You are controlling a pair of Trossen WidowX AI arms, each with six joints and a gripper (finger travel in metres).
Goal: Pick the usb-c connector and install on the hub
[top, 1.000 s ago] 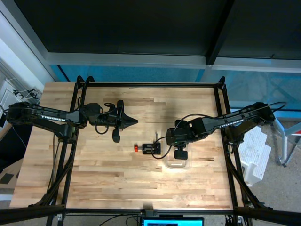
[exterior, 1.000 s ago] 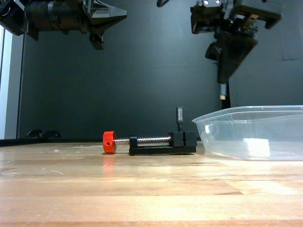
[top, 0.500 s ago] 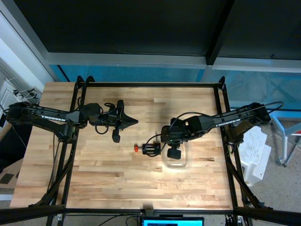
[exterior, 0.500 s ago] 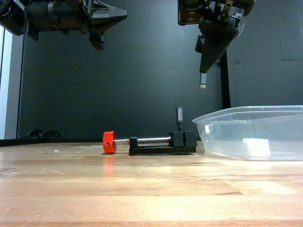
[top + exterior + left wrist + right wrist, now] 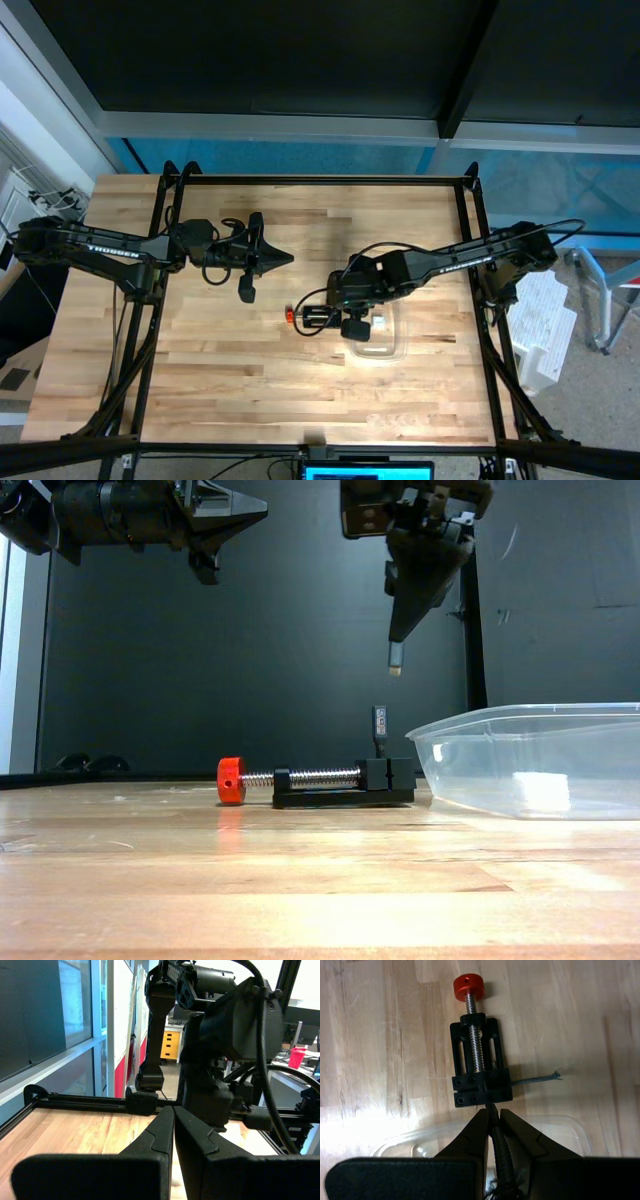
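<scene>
Hanging tip-down from the right tool (image 5: 399, 632), whose fingers are clamped on it, the usb-c connector (image 5: 395, 660) is in the air above the hub (image 5: 379, 723) and, in the low view, slightly to its right. Its long axis is near upright, like the hub's. The hub stands in the vise (image 5: 330, 780) on the tabletop (image 5: 300, 880), close beside the plastic tray (image 5: 530, 760). The left tool (image 5: 228, 518), fingers together and holding nothing, hovers well off to the left.

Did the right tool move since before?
Yes. The right tool, shut on the usb-c connector, moved left from above the clear tub to above the vise. The left tool stayed high at left.
</scene>
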